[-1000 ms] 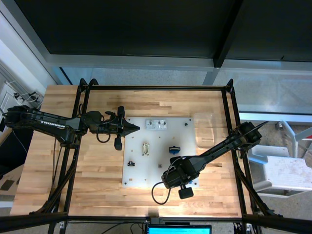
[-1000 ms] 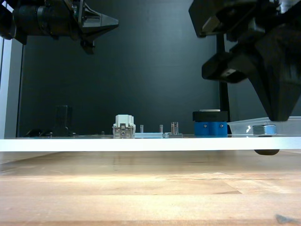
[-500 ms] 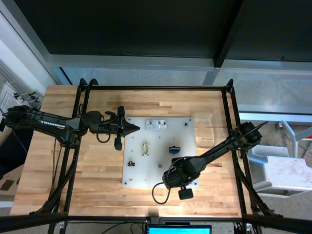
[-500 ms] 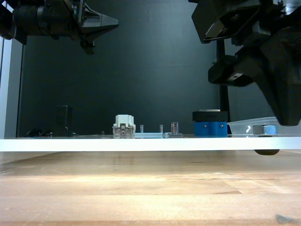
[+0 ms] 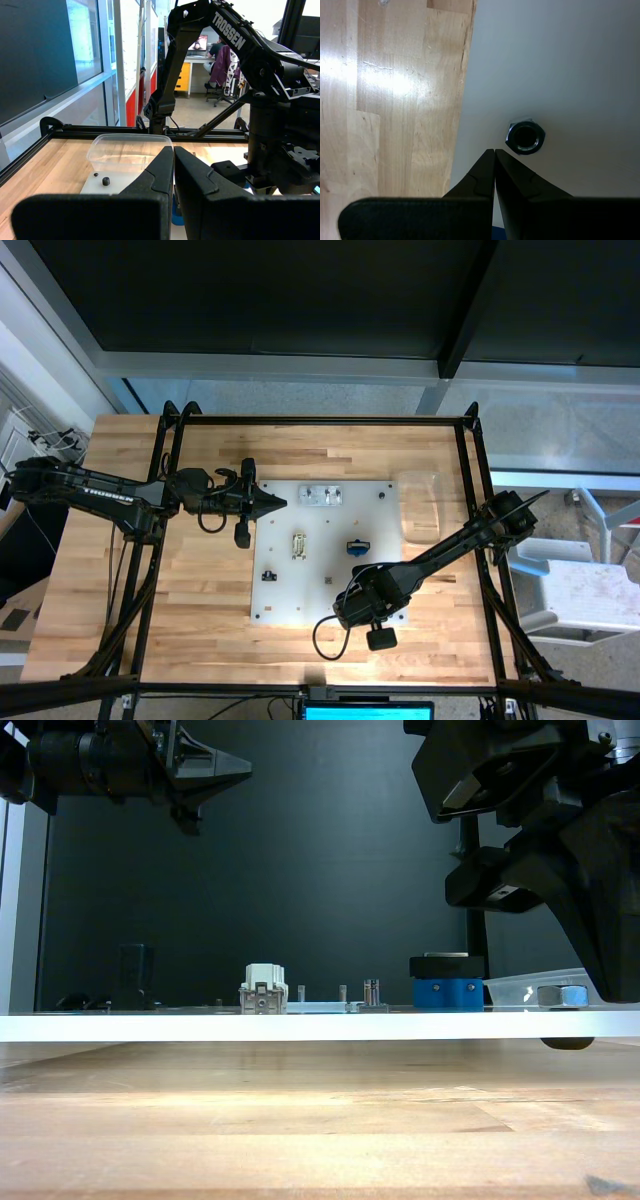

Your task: Unfasten the M12 fastener and place in the container

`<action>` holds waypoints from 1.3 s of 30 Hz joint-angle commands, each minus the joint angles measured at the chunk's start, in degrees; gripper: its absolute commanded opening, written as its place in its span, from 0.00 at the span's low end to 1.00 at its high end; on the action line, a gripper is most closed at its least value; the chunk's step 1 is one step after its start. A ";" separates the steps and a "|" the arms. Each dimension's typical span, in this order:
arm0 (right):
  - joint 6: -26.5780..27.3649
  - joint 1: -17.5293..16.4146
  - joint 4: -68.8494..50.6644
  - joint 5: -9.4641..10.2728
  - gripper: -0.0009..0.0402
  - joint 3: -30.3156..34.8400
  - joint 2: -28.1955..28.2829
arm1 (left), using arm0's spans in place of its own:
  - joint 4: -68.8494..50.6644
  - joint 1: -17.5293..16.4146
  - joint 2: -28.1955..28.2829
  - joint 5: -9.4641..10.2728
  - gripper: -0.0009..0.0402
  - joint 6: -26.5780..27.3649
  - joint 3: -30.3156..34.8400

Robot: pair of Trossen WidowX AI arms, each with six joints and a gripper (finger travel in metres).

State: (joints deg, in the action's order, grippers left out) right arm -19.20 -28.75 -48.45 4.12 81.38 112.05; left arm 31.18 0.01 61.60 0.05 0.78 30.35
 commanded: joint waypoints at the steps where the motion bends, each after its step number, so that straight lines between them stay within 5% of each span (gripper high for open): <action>1: -0.07 0.00 -0.26 -1.64 0.02 0.04 0.02 | 0.00 0.00 0.00 0.00 0.02 -0.02 0.02; 15: -0.07 0.00 -0.66 -3.21 0.02 0.04 0.00 | 0.02 -0.02 0.00 0.00 0.02 -0.02 0.02; 17: -1.20 0.00 -2.14 -7.80 0.02 0.07 -0.22 | 0.02 0.00 0.00 0.00 0.02 -0.02 0.02; 19: -4.92 0.00 -4.59 -15.78 0.02 0.07 -0.74 | 0.02 0.00 0.00 0.00 0.02 -0.02 0.02; 21: -6.43 0.00 -5.81 -18.12 0.02 0.07 -1.25 | 0.02 0.00 0.00 0.00 0.02 -0.02 0.02; 26: -6.29 -0.04 -6.64 -16.00 0.02 0.07 -2.14 | 0.02 0.00 0.00 0.00 0.02 -0.02 0.02; 35: -6.10 -0.07 -4.44 0.90 0.02 0.57 -3.65 | 0.02 -0.02 0.00 0.00 0.02 -0.02 0.02; 39: -6.05 -0.35 -3.04 1.18 0.02 0.48 -3.04 | 0.02 0.00 0.00 0.00 0.02 -0.02 0.02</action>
State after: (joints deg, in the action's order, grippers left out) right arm -25.34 -29.02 -51.83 5.56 81.93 108.42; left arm 31.18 0.01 61.60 0.08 0.78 30.35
